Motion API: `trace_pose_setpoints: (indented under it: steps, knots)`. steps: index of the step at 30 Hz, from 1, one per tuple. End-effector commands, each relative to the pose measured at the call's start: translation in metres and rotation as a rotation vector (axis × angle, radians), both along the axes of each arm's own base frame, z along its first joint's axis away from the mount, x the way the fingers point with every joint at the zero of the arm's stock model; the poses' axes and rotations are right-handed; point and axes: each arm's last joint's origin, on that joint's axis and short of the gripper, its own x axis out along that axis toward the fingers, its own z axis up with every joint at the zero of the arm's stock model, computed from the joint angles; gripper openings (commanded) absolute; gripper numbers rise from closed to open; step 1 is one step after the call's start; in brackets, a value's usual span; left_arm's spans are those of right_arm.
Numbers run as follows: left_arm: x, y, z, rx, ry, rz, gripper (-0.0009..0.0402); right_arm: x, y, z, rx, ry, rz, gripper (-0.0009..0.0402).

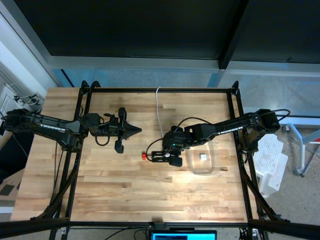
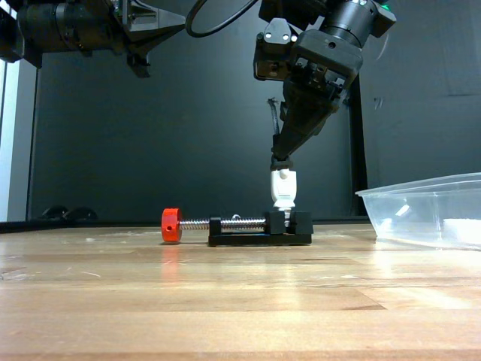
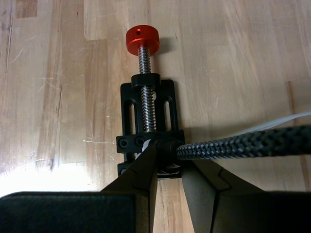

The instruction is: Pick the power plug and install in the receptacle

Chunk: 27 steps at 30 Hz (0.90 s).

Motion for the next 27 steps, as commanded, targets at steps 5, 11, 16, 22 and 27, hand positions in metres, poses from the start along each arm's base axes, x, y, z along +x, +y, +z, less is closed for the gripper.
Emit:
trace_pose_setpoints:
  steps: [5, 11, 16, 22, 27]
  knots:
    - [0.0, 0.0, 0.0, 0.0, 0.0, 0.0, 0.0, -0.009, 0.002, -0.003, 0.005, 0.052, 0.014, 0.0]
    - [0.0, 0.0, 0.0, 0.0, -0.001, 0.0, 0.0, -0.017, 0.003, -0.008, 0.002, 0.014, 0.003, 0.0]
    - [0.0, 0.0, 0.0, 0.0, 0.0, 0.0, 0.0, -0.017, 0.005, -0.009, -0.005, 0.002, 0.004, 0.0]
    - [0.0, 0.0, 0.0, 0.0, 0.0, 0.0, 0.0, -0.018, 0.007, -0.015, -0.003, -0.023, 0.011, 0.0]
    - [0.0, 0.0, 0.0, 0.0, 0.0, 0.0, 0.0, -0.019, 0.009, -0.018, -0.001, -0.025, 0.013, 0.0]
